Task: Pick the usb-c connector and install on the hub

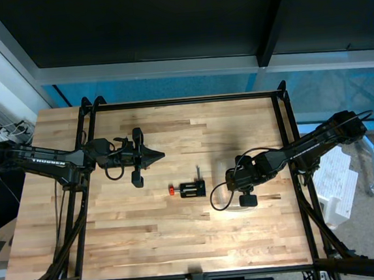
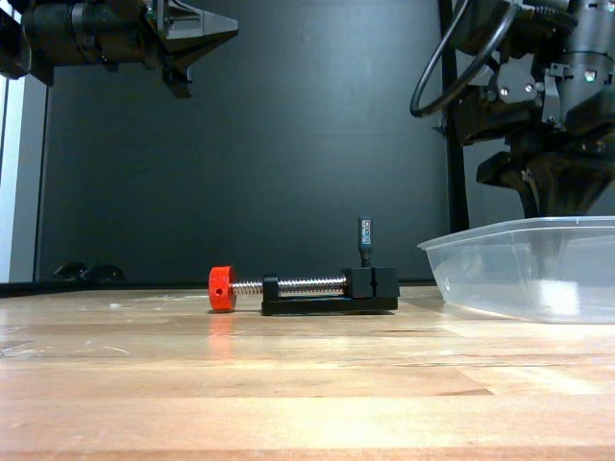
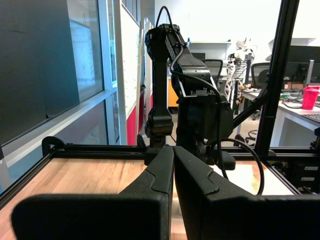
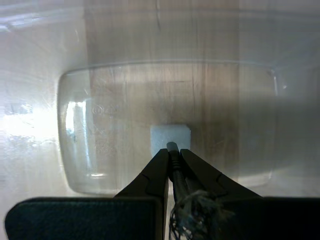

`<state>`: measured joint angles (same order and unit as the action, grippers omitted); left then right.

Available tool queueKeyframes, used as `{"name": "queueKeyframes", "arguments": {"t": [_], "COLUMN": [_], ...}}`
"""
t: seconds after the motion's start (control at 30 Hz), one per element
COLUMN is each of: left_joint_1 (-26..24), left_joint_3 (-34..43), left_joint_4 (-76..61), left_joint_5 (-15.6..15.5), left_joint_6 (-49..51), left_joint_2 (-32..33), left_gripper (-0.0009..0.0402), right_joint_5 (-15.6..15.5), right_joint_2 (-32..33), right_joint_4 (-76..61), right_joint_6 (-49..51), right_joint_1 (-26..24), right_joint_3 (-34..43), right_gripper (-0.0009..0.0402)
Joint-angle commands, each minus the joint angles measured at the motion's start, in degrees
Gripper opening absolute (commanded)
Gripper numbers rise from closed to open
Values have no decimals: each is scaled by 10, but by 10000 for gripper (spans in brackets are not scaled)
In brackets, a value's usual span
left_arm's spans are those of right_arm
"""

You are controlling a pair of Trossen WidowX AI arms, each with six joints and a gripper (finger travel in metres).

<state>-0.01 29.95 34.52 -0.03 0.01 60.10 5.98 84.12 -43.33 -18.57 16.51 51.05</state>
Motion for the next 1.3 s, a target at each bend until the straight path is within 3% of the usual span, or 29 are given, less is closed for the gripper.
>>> {"name": "queueKeyframes", "arguments": {"t": [0.03,0.57,1.3], "left_joint_1": [0,0,0], "left_joint_3": [0,0,0], "left_joint_4": [0,0,0], "left_joint_5": [0,0,0], "left_joint_6": [0,0,0], "left_joint_2": [0,0,0], "left_gripper": [0,0,0], "right_joint_5": [0,5,5], "right_joint_2": [-6,-16,14], "right_joint_4": [-14,-147,-169], "right_joint_6": [0,15,26], "right_joint_1": [0,-2,-21], "right_joint_3": [13,137,212], "right_gripper": [0,0,0]}}
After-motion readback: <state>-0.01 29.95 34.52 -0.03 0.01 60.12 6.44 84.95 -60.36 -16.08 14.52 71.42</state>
